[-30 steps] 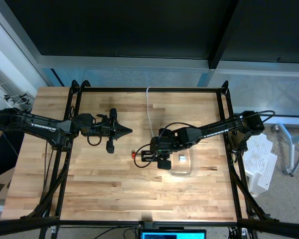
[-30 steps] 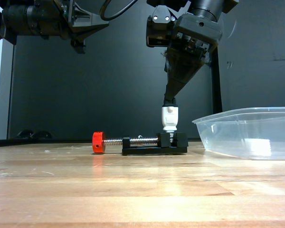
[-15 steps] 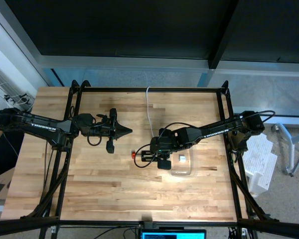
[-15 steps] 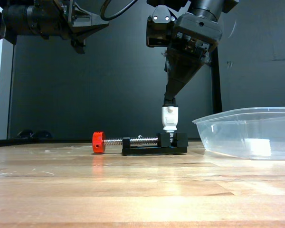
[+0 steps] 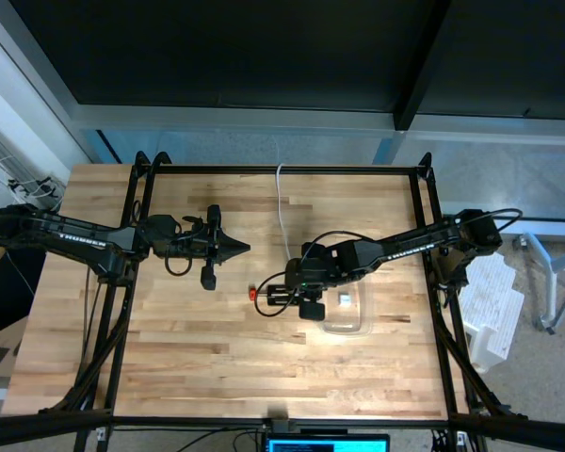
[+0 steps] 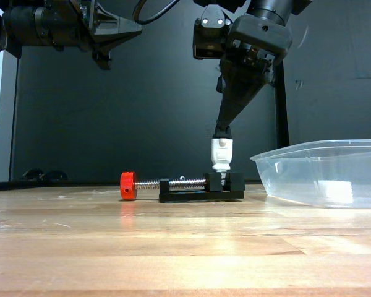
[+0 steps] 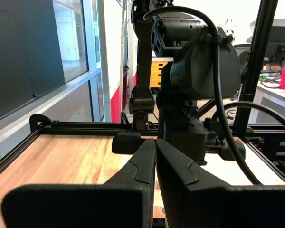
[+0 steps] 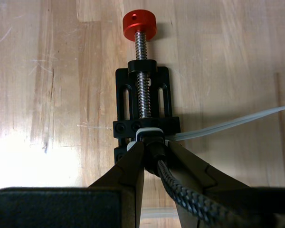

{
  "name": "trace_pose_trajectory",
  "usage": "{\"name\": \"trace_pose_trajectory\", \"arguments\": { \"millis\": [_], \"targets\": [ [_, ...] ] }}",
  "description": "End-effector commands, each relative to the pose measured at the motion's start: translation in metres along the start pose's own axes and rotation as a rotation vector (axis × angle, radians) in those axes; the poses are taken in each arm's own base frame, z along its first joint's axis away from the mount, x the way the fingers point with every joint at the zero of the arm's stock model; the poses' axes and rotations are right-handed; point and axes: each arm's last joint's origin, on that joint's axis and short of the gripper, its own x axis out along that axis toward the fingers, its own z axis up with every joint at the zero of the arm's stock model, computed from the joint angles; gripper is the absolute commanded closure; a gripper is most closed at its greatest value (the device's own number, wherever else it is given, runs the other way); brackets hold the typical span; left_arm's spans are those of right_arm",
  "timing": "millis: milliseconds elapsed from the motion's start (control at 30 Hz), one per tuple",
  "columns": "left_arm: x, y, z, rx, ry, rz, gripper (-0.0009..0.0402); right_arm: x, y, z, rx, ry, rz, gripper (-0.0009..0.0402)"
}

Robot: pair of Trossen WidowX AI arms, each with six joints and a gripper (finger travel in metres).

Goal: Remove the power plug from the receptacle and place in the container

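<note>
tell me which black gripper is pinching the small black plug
The right gripper, pointing down over the black clamp base, pinches the small black plug atop the white socket block. The left gripper hangs shut, empty, well aside.

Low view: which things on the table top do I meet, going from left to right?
red knob → black clamp base → container. Over the base's right end, the right gripper holds the power plug, seated in the receptacle. The left gripper hangs high at left, fingers shut.
</note>
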Motion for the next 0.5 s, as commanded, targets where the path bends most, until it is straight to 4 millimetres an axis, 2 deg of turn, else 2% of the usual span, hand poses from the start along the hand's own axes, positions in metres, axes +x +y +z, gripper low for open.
{"name": "trace_pose_trajectory", "arguments": {
  "millis": [33,500],
  "targets": [
    [0.000,0.000,0.000,0.000,0.000,0.000,0.0393,-0.007,0.000,0.001,0.002,-0.019,0.002,0.0393],
    [0.000,0.000,0.000,0.000,0.001,0.000,0.0393,-0.025,-0.002,0.007,-0.002,-0.012,-0.001,0.0393]
  ]
}}
